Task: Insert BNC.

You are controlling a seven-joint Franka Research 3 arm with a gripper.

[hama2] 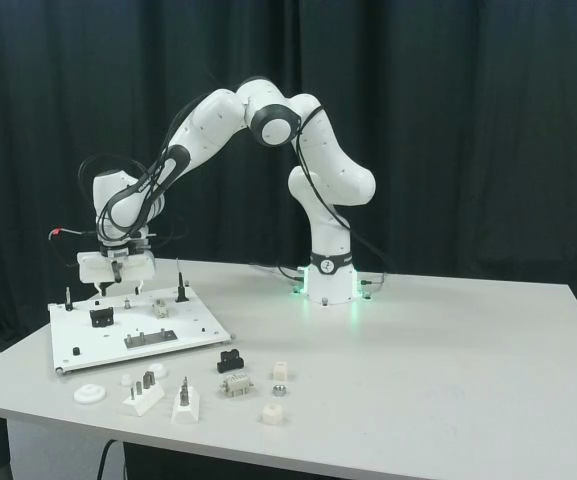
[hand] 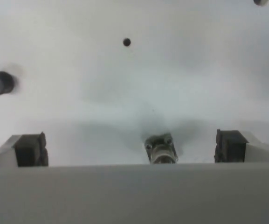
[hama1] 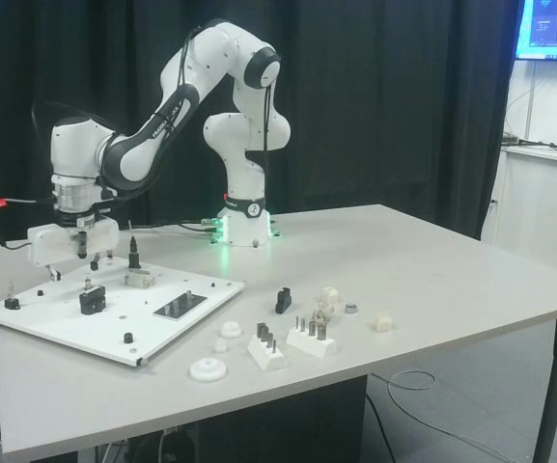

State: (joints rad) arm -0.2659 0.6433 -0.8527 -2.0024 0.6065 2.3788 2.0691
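Hand [hand: 129,148] hangs low over the far corner of the white board [hama1: 177,333], fingers spread wide, nothing held. In the wrist view the 2 black pads [hand: 31,150] sit well apart, with the BNC connector [hand: 161,148] between them, nearer 1 pad than the other. Connector stands upright on the board; whether it is seated or only resting there, cannot tell.

Judgement on the step: hand is lining up to take the connector. Best to centre it between the pads before closing, so it is not knocked sideways. Close on the metal body, keep the axis vertical, then press straight down; a BNC probably needs a twist to lock.

Surface: grey tabletop [hama1: 432,280], board at one end carrying a black block [hama1: 92,303], a grey plate [hama1: 181,306] and small pegs. Loose beside the board: white gears [hama1: 205,368], 2 white holders with pins [hama1: 268,349], a black clip [hama1: 283,301]. Room: black curtain behind, green light at the arm base [hama1: 244,231], a screen in 1 corner.
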